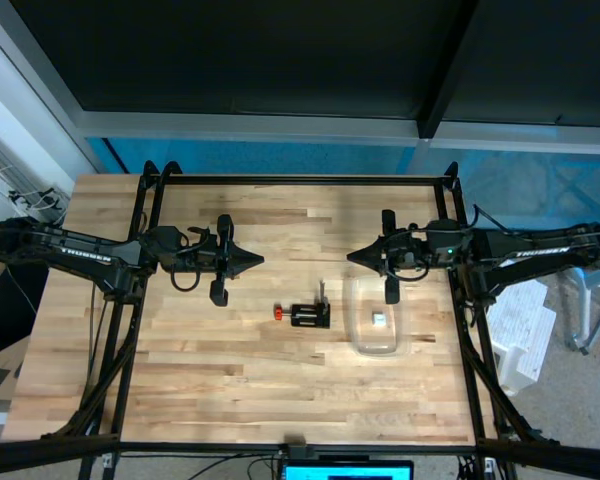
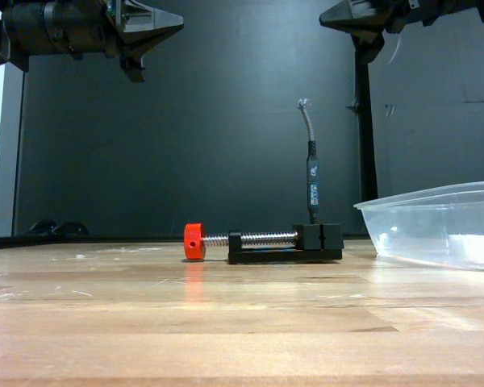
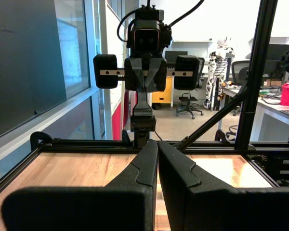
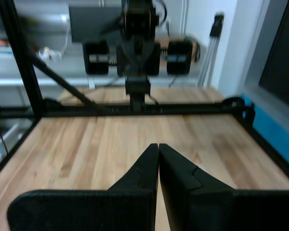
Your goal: Pick the usb-c connector and install on the hub
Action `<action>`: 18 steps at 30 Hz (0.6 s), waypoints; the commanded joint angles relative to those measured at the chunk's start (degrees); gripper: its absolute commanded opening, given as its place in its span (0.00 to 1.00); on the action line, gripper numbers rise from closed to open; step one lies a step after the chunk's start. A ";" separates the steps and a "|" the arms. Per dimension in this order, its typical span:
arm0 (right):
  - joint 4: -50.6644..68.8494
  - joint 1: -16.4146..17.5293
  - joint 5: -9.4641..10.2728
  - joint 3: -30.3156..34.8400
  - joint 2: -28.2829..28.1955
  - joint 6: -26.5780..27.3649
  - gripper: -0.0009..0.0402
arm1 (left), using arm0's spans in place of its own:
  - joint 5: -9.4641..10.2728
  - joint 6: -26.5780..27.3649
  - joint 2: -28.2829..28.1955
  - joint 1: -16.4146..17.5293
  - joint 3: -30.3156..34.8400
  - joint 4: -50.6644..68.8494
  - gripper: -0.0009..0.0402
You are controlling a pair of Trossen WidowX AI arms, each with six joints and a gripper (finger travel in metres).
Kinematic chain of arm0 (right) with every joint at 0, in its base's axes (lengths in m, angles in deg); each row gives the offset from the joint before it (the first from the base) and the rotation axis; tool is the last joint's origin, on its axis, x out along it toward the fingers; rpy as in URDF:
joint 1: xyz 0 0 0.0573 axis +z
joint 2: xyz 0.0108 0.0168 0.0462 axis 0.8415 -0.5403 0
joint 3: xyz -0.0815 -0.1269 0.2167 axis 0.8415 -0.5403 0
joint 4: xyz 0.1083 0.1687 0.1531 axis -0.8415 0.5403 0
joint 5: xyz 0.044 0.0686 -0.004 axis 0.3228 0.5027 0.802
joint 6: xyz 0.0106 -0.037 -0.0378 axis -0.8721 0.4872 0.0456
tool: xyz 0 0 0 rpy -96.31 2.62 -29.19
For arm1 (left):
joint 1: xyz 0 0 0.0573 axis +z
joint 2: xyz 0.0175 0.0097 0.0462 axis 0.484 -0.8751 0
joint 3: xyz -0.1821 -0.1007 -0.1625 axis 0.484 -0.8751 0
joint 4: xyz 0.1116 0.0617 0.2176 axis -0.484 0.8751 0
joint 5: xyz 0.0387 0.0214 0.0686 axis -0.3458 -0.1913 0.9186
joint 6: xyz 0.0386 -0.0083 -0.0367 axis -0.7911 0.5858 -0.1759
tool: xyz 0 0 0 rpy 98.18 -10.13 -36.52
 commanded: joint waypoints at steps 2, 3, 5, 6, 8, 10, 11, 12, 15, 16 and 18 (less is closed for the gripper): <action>-6.80 -0.04 0.15 -3.96 2.51 0.07 0.02 | 0.00 -0.02 0.00 0.02 0.02 0.00 0.02; -8.11 -0.13 0.48 -4.76 3.06 0.07 0.02 | 0.00 -0.02 0.00 0.00 0.02 0.00 0.02; -9.84 -0.28 0.55 -6.23 4.20 0.04 0.02 | 0.00 -0.02 0.00 0.02 0.02 0.00 0.02; -10.08 -0.33 0.55 -6.80 4.87 0.09 0.02 | 0.00 -0.02 0.00 0.00 0.02 0.00 0.02; -10.14 -0.70 1.14 -7.82 6.19 0.39 0.02 | 0.00 -0.02 0.00 0.02 0.02 0.00 0.02; -10.51 -1.40 2.54 -8.74 7.34 0.50 0.02 | 0.00 -0.02 0.00 0.02 0.02 0.00 0.02; -10.75 -1.84 3.43 -9.16 7.78 0.46 0.02 | 0.00 -0.02 0.00 0.02 0.02 0.00 0.02; -10.86 -2.27 3.93 -9.53 8.13 0.28 0.02 | 0.00 -0.02 -0.02 0.00 0.02 0.00 0.02; -10.86 -2.95 3.91 -10.49 8.85 0.07 0.02 | 0.00 -0.02 0.00 0.02 0.02 0.00 0.02; -10.86 -2.97 3.91 -10.75 8.85 0.04 0.02 | 0.00 -0.02 0.00 0.00 0.02 0.00 0.02; -10.86 -2.97 4.26 -10.99 8.83 0.00 0.02 | 0.00 -0.02 -0.02 0.02 0.02 0.00 0.02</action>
